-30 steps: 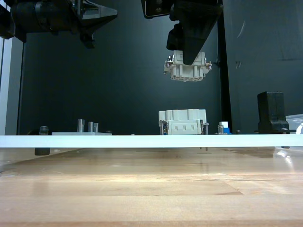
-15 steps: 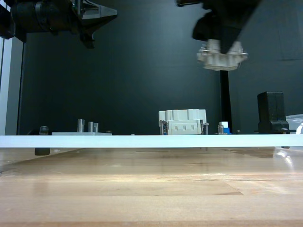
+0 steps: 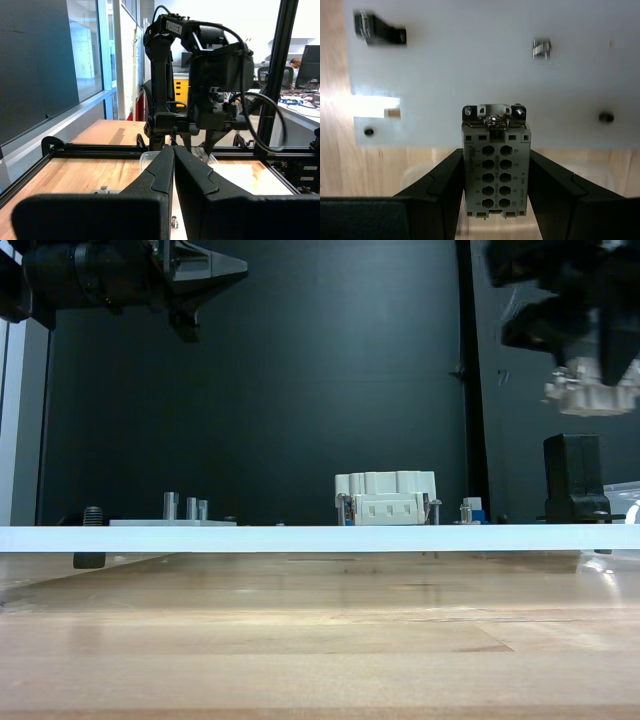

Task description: Remove the HAN10E connector from the taskboard and place in the container

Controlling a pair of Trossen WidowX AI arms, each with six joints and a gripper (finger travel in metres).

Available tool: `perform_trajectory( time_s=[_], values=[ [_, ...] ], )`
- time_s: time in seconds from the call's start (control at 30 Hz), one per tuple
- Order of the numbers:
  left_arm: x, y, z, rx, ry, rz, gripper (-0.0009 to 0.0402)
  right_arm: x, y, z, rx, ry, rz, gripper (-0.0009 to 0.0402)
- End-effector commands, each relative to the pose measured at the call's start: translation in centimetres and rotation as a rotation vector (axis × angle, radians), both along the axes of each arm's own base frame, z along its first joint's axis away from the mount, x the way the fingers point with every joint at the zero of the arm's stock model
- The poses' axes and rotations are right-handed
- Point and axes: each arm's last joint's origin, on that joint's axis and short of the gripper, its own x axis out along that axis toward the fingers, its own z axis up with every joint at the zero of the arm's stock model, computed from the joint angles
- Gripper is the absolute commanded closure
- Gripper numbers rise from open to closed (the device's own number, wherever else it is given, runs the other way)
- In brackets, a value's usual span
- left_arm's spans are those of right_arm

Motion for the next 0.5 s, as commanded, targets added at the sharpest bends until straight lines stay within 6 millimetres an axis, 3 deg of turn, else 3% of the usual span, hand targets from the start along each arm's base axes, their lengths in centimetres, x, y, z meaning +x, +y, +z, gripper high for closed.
perform_trajectory(
  time_s=[0.03, 0.27, 0.5],
  values=[
    [0.0, 0.0, 0.0, 0.0, 0.0, 0.0, 0.0393, -1.9, -0.2, -0.5, 0.006, 0.002, -0.013, 0.0378],
    [0.0, 0.0, 0.0, 0.0, 0.0, 0.0, 0.0393, -5.4, -0.9, -1.7, 0.012, 0.008, -0.011, 0.0378],
    [0.0, 0.0, 0.0, 0.0, 0.0, 0.0, 0.0393, -7.7, -1.7, -3.3, 0.011, 0.027, -0.034, 0.0377]
  ],
)
